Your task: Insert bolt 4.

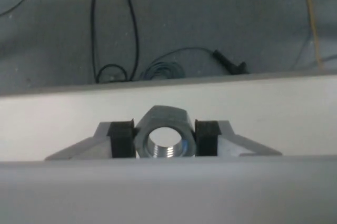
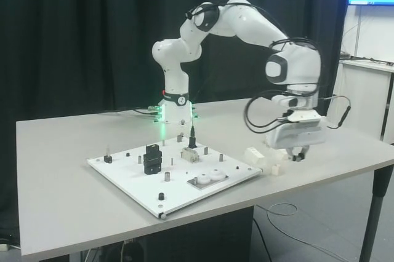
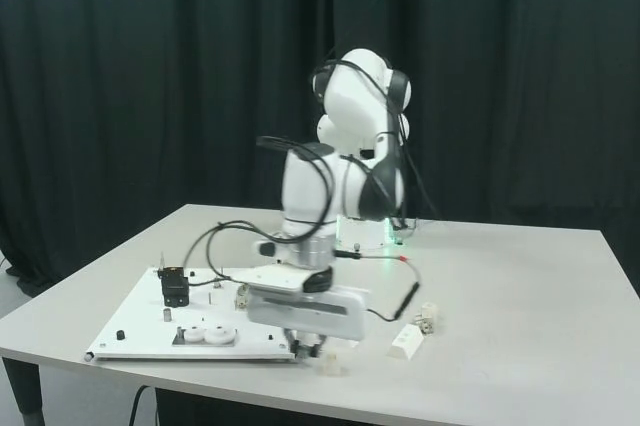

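The grey table [image 2: 61, 163] spreads wide under the gripper [image 2: 297, 154]; in the wrist view its edge runs just past the fingertips, with floor and loose black cables [image 1: 113, 71] beyond it, so there is little table on that side. The other way, bare tabletop stretches off toward the arm's base, where a green light [image 2: 163, 114] glows.

The white arm [image 2: 246, 25] arches up from that base and comes down over the gripper, wrist low, with a black cable looping beside it.

The white board [image 2: 123, 176] lies flat well off to one side of the gripper, its nearest corner near the fingers but apart from them; small posts, a black block [image 2: 152, 158] and two white round pieces [image 2: 209, 178] stand on it, all clear of the gripper.

Two small white blocks sit on the table close by: one [image 2: 255, 156] between gripper and board, the other [image 2: 277, 166] just beside the fingertips; whether it touches them I cannot tell.

The gripper hangs low over the table, fingers pointing down. Its black pads [image 1: 122, 139] are pinched on the flats of a grey hex nut [image 1: 160, 119], one pad each side; the threaded bore faces the wrist camera, open and unblocked. The nut is thus held in the gripper near the table edge, well away from the board's holes.
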